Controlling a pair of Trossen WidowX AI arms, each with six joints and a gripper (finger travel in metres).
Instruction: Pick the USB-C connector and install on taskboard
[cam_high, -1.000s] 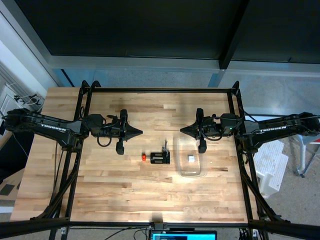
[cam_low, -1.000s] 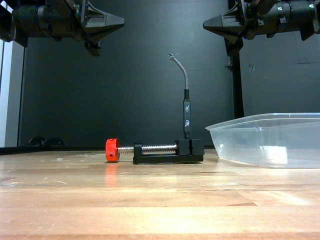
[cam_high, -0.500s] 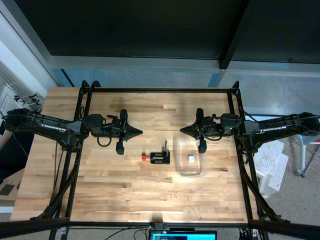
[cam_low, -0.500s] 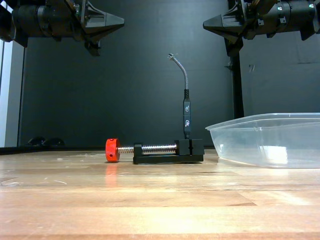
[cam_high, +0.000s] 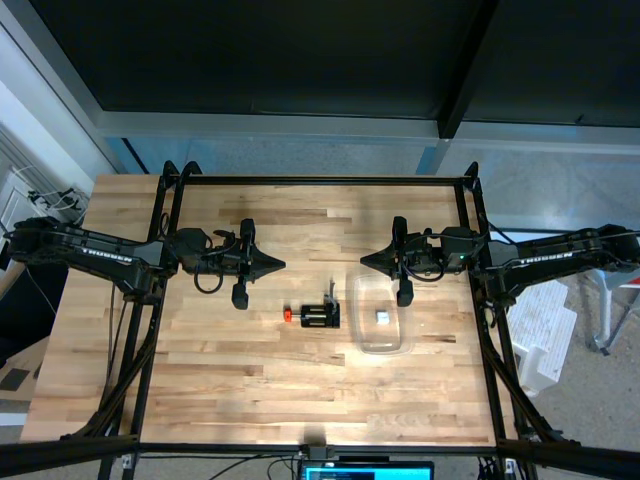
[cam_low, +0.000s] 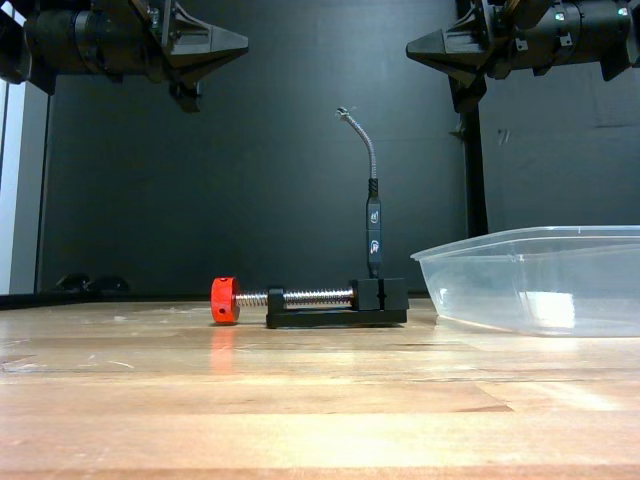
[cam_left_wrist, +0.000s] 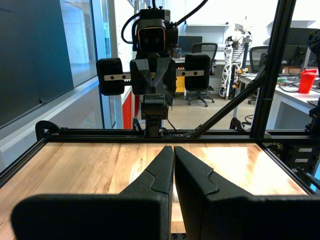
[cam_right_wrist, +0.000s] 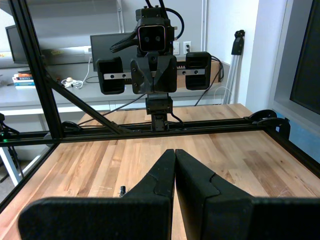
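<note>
The taskboard (cam_high: 320, 317) is a small black block with a red-orange knob (cam_high: 287, 315), lying mid-table. In the low view the USB-C connector (cam_low: 373, 235) stands upright in the taskboard (cam_low: 335, 303) at the end away from the knob (cam_low: 224, 300), its thin wire curving up and to the left. My left gripper (cam_high: 283, 265) hangs shut, high above the table, left of and beyond the board. Facing it, my right gripper (cam_high: 362, 262) is also shut and holds nothing. Each wrist view shows shut fingers, the left gripper (cam_left_wrist: 173, 148) and the right gripper (cam_right_wrist: 174, 150).
A clear plastic tray (cam_high: 358, 315) sits just right of the taskboard with a small white cube (cam_high: 382, 316) inside; its wall (cam_low: 540, 280) fills the low view's right. A black frame rail (cam_high: 320, 181) borders the table's far side.
</note>
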